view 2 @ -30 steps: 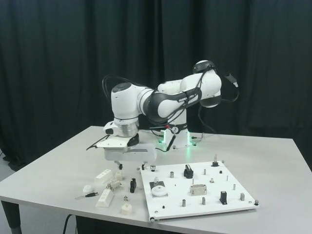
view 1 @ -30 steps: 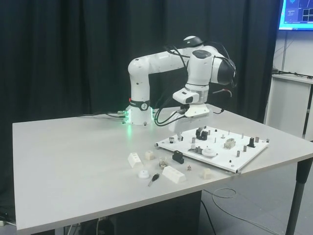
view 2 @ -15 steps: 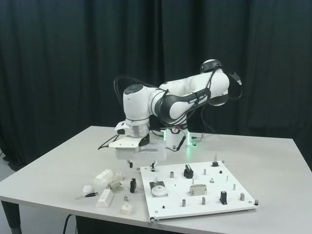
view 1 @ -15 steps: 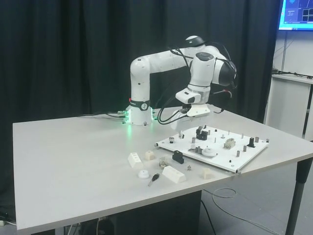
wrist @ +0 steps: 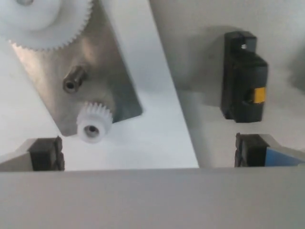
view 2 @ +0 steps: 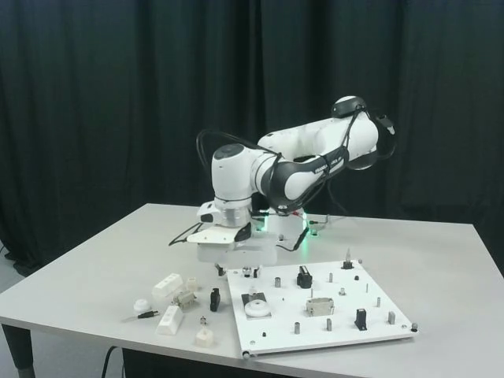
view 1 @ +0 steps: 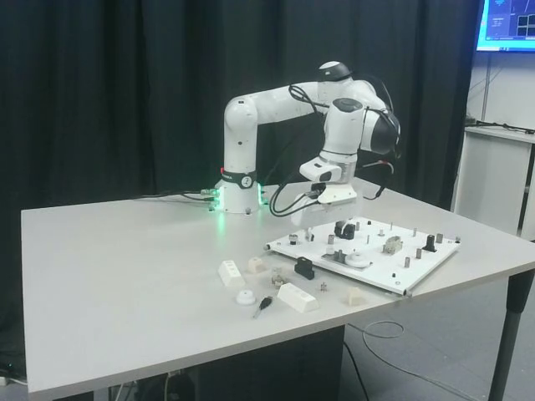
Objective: Remove small gear.
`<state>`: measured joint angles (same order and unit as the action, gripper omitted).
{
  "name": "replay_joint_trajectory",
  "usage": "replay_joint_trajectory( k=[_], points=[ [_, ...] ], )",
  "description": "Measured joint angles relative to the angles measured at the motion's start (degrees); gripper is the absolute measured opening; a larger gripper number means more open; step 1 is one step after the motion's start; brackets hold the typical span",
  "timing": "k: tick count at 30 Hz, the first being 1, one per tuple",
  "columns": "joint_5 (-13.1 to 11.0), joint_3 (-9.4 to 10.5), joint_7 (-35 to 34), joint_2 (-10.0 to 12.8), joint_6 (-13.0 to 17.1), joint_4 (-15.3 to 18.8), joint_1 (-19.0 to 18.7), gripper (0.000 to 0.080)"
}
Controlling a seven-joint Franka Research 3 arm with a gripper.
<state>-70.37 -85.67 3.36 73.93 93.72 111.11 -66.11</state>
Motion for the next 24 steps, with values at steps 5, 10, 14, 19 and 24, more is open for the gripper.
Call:
replay_joint_trajectory(
  k=[5, 10, 14, 19, 24],
  points=[
    [-1.5, 1.12, -0.4, -0.1, 2.1, 2.1, -1.7, 0.0800],
    [-2.8, 2.14, -0.8, -0.2, 4.0, 3.6, -3.2, 0.0800],
    [-3.5, 2.85, -1.1, -0.2, 5.4, 4.7, -4.2, 0.0800],
    [-3.8, 3.60, -1.6, -0.4, 7.0, 5.6, -5.4, 0.0800],
    [-4.3, 4.13, -2.1, -0.4, 8.3, 6.3, -6.3, 0.0800]
  ],
)
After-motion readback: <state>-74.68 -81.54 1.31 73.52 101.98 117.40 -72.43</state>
